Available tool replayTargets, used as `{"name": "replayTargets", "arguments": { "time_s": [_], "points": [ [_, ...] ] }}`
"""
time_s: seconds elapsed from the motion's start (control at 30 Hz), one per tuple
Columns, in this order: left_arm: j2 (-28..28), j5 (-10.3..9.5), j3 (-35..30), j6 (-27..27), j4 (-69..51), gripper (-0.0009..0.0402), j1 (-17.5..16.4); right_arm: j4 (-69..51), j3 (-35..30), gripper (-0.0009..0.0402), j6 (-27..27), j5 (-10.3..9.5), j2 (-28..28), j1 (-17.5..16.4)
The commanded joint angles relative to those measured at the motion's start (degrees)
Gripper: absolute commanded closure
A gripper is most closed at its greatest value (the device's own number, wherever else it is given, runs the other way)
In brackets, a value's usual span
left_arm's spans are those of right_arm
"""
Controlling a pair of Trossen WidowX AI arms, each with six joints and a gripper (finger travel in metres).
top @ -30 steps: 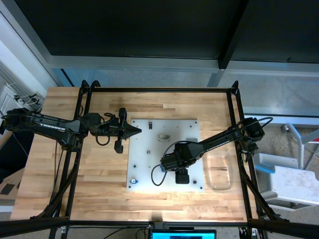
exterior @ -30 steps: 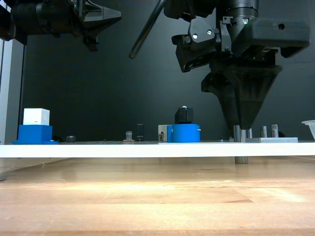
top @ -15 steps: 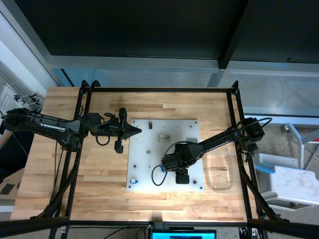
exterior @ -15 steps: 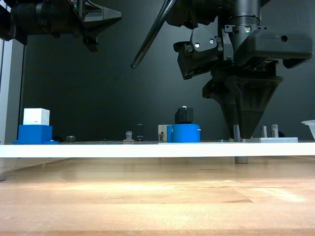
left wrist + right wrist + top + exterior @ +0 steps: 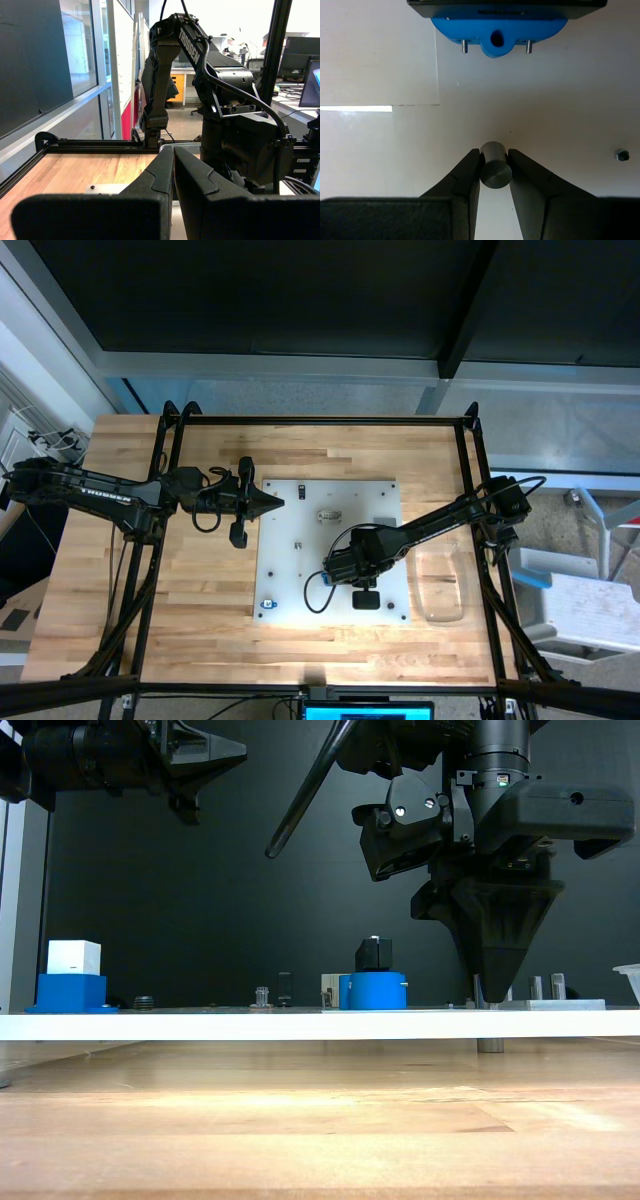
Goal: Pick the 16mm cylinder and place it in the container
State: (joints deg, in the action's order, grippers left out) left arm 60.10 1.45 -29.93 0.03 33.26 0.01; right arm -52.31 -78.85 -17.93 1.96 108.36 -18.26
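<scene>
While the right gripper (image 5: pixel 493 159) reaches down to the white task board (image 5: pixel 290 580), right of centre in the high view, we see its fingers pressed against both sides of the 16mm cylinder (image 5: pixel 495 171), which stands upright on the board. A blue part (image 5: pixel 498 29) sits beyond it. The container (image 5: pixel 440 590) rests on the wooden table (image 5: pixel 200 570) just right of the board, lower right. The left gripper (image 5: pixel 268 502), jaws together, hangs at the board's upper left edge.
</scene>
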Motion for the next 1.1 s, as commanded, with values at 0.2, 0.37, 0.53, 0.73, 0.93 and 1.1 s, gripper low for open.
{"name": "replayTargets", "arguments": {
  "time_s": [0.2, 0.37, 0.53, 0.73, 0.93, 1.1],
  "points": [
    [0.0, 0.00, 0.0, 0.0, 0.0, 0.0393, 0.0, -0.1, 0.0, 0.0367, 0.0, 0.00, -0.4, 0.0],
    [0.0, 0.00, 0.0, 0.0, 0.0, 0.0393, 0.0, -0.2, 0.0, 0.0370, 0.0, -0.02, -1.2, 0.0],
    [0.0, 0.00, 0.0, 0.0, 0.0, 0.0393, 0.0, -1.1, 0.0, 0.0370, -0.2, -0.07, -2.3, 0.0],
    [0.0, 0.00, 0.0, 0.0, 0.0, 0.0393, 0.0, -1.6, 0.0, 0.0370, -0.2, -0.50, -4.1, 0.0],
    [0.0, 0.00, 0.0, 0.0, 0.0, 0.0393, 0.0, -3.9, 0.0, 0.0370, -1.2, -0.48, -7.0, 0.0],
    [0.0, 0.00, 0.0, 0.0, 0.0, 0.0393, 0.0, -6.0, 0.0, 0.0370, -2.6, -0.48, -9.6, 0.0]
  ]
}}
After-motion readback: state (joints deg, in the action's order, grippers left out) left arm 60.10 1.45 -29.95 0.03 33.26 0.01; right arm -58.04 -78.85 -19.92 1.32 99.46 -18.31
